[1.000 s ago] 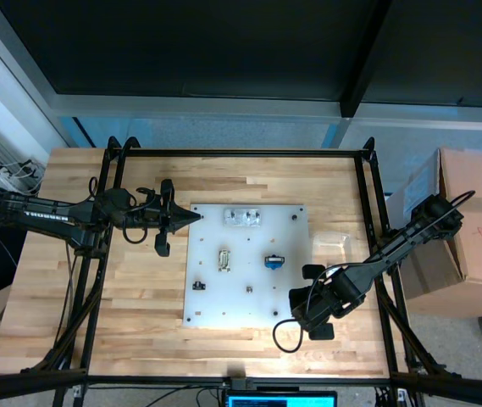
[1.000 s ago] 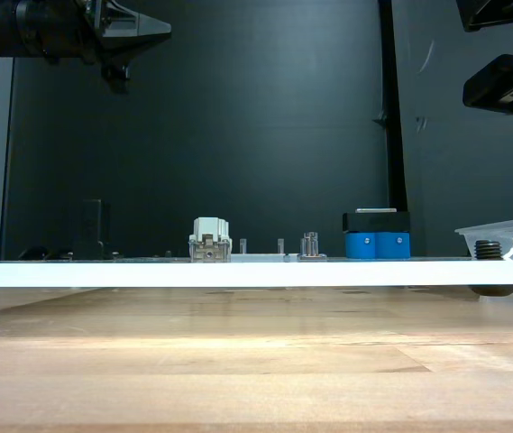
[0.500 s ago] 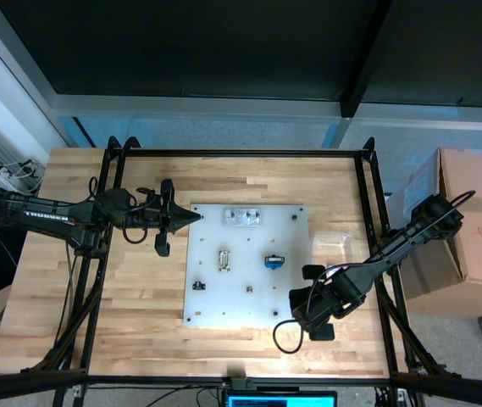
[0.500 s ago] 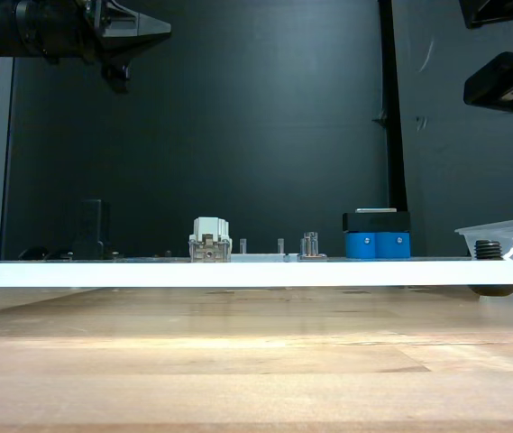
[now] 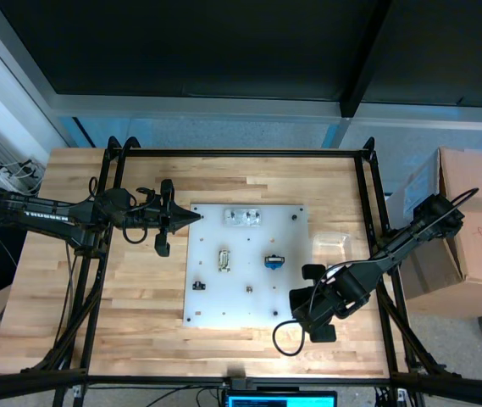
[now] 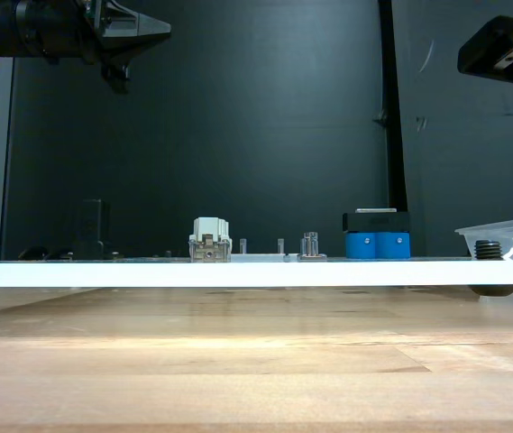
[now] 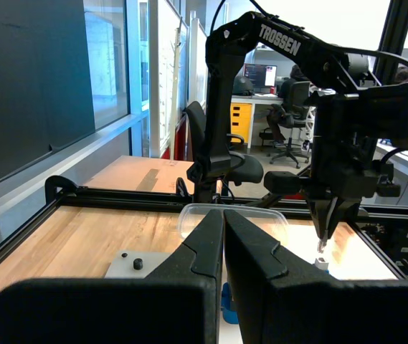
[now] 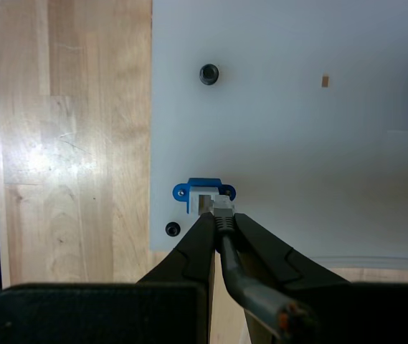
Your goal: Pick the RJ45 connector and install on the taskboard
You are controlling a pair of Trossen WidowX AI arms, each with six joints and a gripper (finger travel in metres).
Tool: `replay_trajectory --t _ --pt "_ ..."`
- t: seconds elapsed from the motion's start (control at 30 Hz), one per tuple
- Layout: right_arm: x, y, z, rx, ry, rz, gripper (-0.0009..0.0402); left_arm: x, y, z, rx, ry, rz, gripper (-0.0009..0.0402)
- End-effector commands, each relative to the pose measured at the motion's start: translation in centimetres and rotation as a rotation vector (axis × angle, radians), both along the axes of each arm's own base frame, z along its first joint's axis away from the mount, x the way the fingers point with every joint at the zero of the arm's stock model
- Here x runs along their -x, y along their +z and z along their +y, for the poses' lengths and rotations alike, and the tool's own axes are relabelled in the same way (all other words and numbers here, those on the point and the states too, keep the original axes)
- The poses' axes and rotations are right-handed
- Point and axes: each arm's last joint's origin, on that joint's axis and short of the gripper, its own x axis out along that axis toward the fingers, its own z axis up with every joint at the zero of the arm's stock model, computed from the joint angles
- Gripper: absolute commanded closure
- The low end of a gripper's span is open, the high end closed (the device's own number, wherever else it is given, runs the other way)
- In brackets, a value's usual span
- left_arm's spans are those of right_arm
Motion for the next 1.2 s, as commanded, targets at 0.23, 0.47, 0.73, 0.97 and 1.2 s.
replay_trajectory --t 0.23,0.47,0.73,0.97,1.2 --pt "0.5 -0.1 0.7 -0.009 -0.007 0.001 0.0393 0.0 0.0 0.0 0.0 0.0 0.0 0.0393" --pt "0.4 -0.4 0.8 -0.001 0.0 0.008 0.0393 0.0 0.0 0.0 0.0 0.0 0.0 0.0393" --pt "0.1 -0.9 0.9 0.01 0.018 0.011 0.0393 0.0 0.0 0.0 0.0 0.0 0.0 0.0393" --pt "0.1 -1.1 0.8 0.016 0.016 0.013 0.0393 0.0 0.0 0.0 0.0 0.0 0.0 0.0393" --pt "0.1 -1.4 0.7 0.019 0.014 0.015 0.0393 0.0 0.0 0.0 0.0 0.0 0.0 0.0393"
